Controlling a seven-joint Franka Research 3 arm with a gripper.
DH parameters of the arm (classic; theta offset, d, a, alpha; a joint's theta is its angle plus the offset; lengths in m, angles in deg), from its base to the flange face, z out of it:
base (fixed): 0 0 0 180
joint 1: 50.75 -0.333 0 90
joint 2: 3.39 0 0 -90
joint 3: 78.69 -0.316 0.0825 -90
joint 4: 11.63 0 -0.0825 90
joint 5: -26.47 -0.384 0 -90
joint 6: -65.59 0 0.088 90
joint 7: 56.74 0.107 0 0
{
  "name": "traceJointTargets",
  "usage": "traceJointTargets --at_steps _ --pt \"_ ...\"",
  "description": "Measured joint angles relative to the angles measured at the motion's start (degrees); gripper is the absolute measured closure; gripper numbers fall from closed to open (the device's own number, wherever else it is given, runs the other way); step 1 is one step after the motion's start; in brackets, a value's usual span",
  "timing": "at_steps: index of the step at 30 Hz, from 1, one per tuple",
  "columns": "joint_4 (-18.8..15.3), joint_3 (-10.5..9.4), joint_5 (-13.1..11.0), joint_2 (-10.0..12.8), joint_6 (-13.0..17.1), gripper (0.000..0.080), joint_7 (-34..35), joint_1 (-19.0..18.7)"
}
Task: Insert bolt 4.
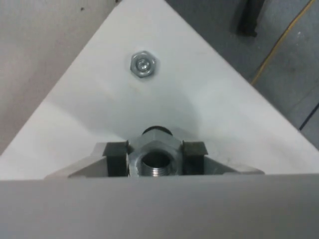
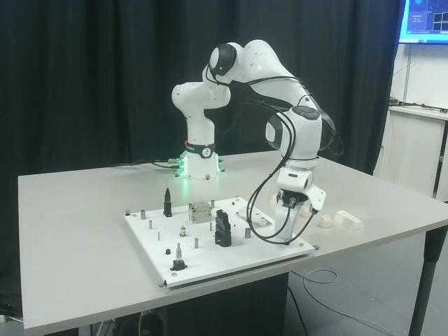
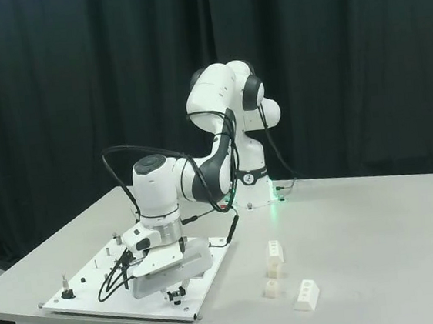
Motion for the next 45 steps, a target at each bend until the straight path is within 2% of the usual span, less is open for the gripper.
traceJointTargets --at_steps 10,31,45 --pt "0.0 0.0 -0.1 0.0 0.0 0.0578 4.2 0.0" --pt "0.0 0.03 -0.5 0.0 0.1 0.0578 29.0 0.1" --pt "0.0 0.02 -0.8 0.0 0.2 0.0578 42.7 0.2"
